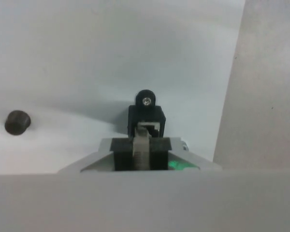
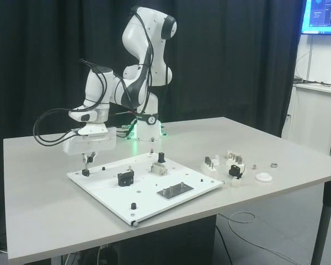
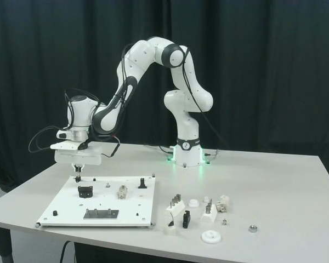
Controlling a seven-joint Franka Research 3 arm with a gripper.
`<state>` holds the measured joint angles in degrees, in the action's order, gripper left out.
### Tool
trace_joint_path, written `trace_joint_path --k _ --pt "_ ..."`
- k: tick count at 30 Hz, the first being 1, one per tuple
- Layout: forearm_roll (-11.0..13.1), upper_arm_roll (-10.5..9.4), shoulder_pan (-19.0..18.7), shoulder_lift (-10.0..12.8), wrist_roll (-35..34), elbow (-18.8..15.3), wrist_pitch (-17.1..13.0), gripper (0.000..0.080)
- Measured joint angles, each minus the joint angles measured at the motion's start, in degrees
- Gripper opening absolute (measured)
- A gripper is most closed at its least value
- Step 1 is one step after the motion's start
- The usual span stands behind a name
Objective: Insert Ethernet.
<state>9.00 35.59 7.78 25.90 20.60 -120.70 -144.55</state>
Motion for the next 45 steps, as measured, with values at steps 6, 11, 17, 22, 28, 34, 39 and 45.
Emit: trace_joint_path --k 6,11,17,22,28,34,39,45 --pt "0.0 0.01 0.14 0.12 0.11 0.22 0.21 0.0065" --pt "0.0 0.05 0.38 0.12 0.43 0.28 0.49 0.0065" --pt "0.03 -0.01 0.64 0.19 0.95 0.49 0.77 0.0065" --pt "0.41 -0.07 0.66 0.4 1.52 0.77 0.87 0.0065" --pt "1.17 -0.19 0.66 0.56 1.94 1.05 1.0 0.0065" --pt "1.88 -0.25 0.67 0.95 2.35 1.26 1.0 0.0065" --pt "1.99 -0.26 0.67 1.78 2.6 1.63 0.99 0.0065" --pt "1.99 -0.26 0.79 2.22 2.62 2.14 1.39 0.0065"
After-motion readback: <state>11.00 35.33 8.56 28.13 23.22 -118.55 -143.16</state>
